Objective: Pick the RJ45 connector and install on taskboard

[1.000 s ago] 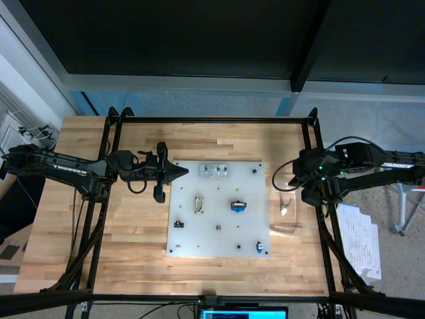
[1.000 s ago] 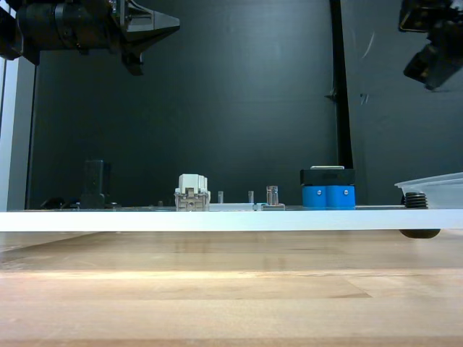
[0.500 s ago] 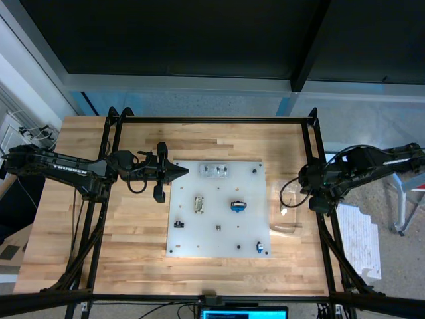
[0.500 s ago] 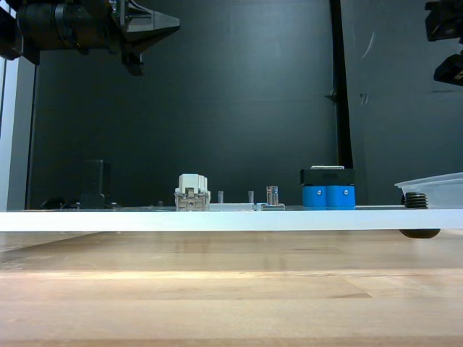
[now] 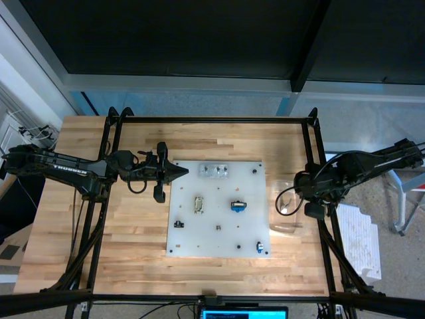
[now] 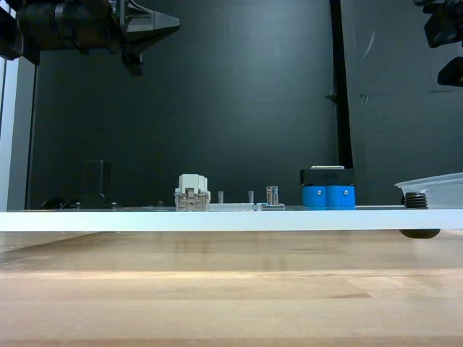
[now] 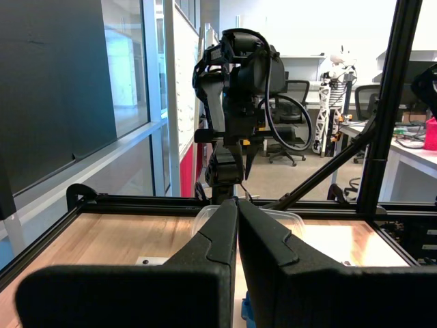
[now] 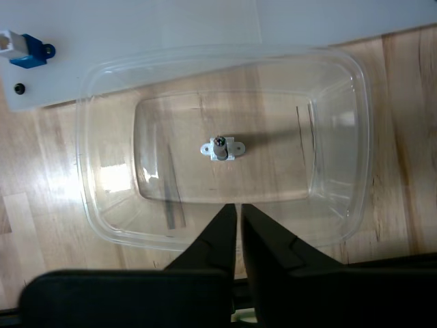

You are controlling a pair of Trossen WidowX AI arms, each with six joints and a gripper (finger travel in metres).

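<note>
Left gripper (image 5: 184,171) parked high over the left edge of the taskboard (image 5: 199,234), fingers (image 7: 220,229) pressed flat together, nothing in them. Right gripper (image 8: 237,208) hangs pointing down over the clear plastic tray (image 8: 356,130), which sits just off the board's right edge. Its tips are closed to a hairline gap, empty, up clear of the tray. RJ45 connector (image 8: 220,147) lies on the tray floor about mid-tray, straight ahead of the right tips, untouched. It's a small pale part with two flat ears and a dark round core, finer detail too small to read. Nothing else is in the tray. The tray wall is thin and glossy with rounded corners and some glare. Board is a flat matte white square on the wood-plank table (image 5: 113,252), with dark corner holes. On it: silver block (image 5: 214,171) near the far edge, beige ribbed housing (image 5: 198,204) and black-capped blue block (image 5: 238,206) mid-board, small blue socket (image 5: 259,248) at the near right corner, closest to the tray. Black tube frame (image 5: 212,120) rings the table, its right rail passing beside the tray. High view: right arm (image 5: 345,173) covers its own fingers. Low view: right gripper cut off at the frame edge, and only the tray rim shows, behind a black knurled knob (image 6: 414,200). Left wrist view: tray partly hidden behind the left fingers.
</note>
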